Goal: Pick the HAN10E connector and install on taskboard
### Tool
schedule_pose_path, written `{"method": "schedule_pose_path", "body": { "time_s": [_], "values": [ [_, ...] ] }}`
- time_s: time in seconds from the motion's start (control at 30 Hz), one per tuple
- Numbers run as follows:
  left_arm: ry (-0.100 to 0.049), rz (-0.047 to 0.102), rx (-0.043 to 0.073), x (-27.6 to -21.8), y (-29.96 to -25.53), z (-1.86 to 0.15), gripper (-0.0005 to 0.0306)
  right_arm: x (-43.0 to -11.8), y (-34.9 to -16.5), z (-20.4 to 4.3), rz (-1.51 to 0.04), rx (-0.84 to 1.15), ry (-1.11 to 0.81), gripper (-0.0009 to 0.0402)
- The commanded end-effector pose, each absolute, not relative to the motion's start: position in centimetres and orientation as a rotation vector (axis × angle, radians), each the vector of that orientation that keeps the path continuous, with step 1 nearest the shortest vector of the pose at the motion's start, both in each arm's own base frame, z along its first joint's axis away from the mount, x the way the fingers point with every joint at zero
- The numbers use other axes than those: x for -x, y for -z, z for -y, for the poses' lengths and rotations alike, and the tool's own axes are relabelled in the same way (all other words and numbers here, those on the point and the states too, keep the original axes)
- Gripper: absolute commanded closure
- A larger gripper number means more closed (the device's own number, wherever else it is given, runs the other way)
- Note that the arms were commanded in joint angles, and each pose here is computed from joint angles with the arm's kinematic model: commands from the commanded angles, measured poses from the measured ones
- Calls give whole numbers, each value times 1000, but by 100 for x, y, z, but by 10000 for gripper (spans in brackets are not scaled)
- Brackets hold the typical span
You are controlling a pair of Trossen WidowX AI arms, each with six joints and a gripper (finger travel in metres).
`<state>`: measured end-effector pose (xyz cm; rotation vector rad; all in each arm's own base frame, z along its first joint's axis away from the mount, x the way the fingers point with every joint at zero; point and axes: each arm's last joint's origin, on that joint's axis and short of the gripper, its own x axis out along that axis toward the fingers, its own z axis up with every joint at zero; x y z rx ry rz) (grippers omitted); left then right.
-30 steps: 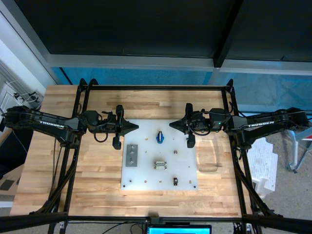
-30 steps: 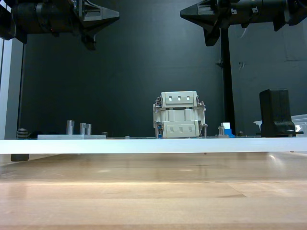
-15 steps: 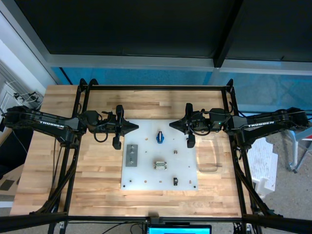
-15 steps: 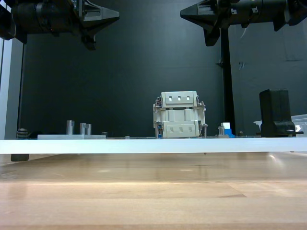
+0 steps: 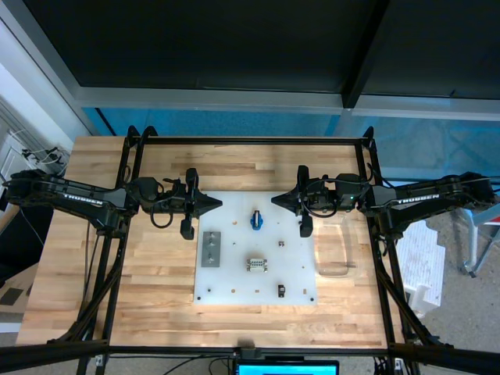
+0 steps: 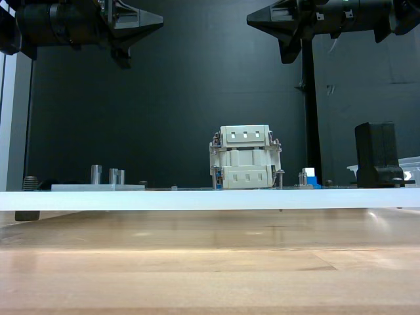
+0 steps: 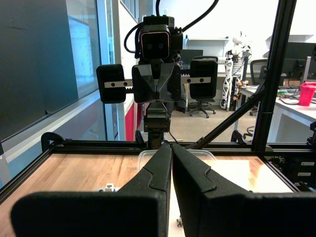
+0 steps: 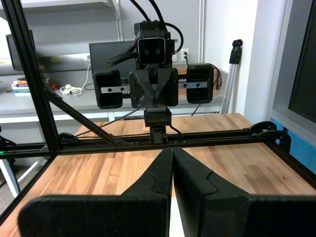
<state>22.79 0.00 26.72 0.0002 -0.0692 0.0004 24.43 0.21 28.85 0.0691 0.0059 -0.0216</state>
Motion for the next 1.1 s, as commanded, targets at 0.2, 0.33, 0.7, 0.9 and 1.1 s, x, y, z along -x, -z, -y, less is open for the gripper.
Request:
{"method": "schedule_pose_path", "body": {
  "time_s": [0.2,0.33,0.7,0.9,1.1],
  "values": [
    [0,69,0,-2279,-2671,0,300,-2443,-2857,-22,-36,-70,22,393],
    [0,69,0,-2279,-2671,0,300,-2443,-2857,-22,-36,-70,22,393],
    [0,69,0,-2279,-2671,0,300,-2443,-2857,-21,-36,-70,23,393],
    [0,69,0,-2279,-2671,0,300,-2443,-2857,-22,-36,-70,22,393],
    [0,69,0,-2279,-2671,0,300,-2443,-2857,-22,-36,-70,22,393]
  ]
}}
